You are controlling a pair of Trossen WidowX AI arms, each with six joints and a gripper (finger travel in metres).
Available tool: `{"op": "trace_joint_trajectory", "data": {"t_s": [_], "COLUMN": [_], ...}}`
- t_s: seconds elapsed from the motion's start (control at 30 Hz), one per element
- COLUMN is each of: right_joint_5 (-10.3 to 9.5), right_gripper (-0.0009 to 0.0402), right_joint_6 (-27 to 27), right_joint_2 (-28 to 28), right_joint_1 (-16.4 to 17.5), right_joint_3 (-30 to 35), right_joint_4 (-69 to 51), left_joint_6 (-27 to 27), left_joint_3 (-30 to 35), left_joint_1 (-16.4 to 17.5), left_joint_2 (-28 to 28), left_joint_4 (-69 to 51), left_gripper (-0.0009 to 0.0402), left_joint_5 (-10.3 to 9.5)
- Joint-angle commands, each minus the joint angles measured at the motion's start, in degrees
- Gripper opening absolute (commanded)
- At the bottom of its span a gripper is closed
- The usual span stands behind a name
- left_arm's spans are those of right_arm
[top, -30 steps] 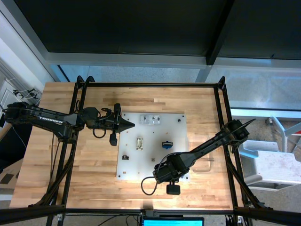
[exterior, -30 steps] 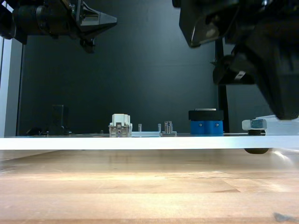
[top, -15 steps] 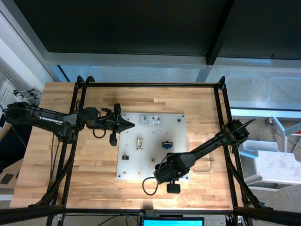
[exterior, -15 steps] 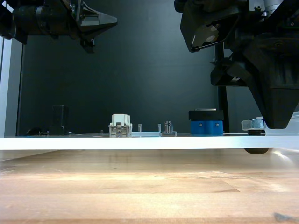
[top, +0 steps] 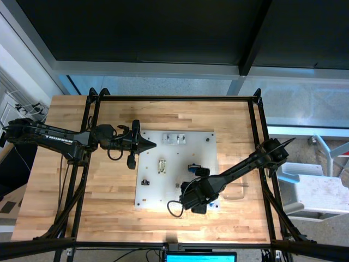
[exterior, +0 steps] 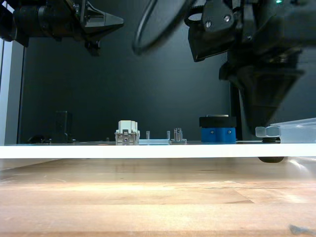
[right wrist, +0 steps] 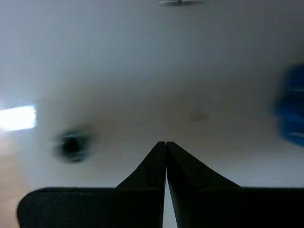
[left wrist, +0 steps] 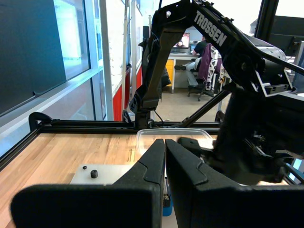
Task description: Unfasten the M12 fastener and place in the container
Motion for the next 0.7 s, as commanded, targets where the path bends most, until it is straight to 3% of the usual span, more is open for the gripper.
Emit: {"op": "trace_joint_trajectory", "data": {"t_s": [0.03, 0.17, 0.27, 0.37, 0.63, 0.7], "right_joint_5": [-0.48, -0.57, -2.05, -5.44, -7.02, -8.35], "right_gripper": [0.0000, 0.0000, 0.0000, 0.0000, 0.0005, 0.0015], "right_joint_6": [0.13, 1.01, 3.72, 11.28, 37.35, 42.34], "right_joint_2": [-0.31, -0.31, -0.31, -0.28, -0.15, -0.15], "right_joint_1": [0.11, 0.13, 0.13, 0.07, -0.02, -0.07], "right_joint_3": [0.57, 1.95, 3.48, 5.62, 9.88, 10.47], "right_joint_4": [-0.55, -2.14, -3.65, -4.66, -6.49, -6.71], "left_joint_6": [0.00, 0.00, 0.00, 0.00, 0.00, 0.00], "left_joint_3": [0.02, 0.02, 0.02, 0.02, 0.02, 0.02], "left_joint_1": [0.02, 0.02, 0.00, 0.00, 0.00, 0.00], "left_joint_2": [0.00, 0.00, 0.00, 0.00, 0.00, 0.00], "left_joint_4": [0.02, 0.02, 0.02, 0.02, 0.02, 0.02], "left_gripper": [0.0000, 0.0000, 0.0000, 0.0000, 0.0000, 0.0000], "left_joint_5": [0.00, 0.00, 0.00, 0.00, 0.00, 0.00]}}
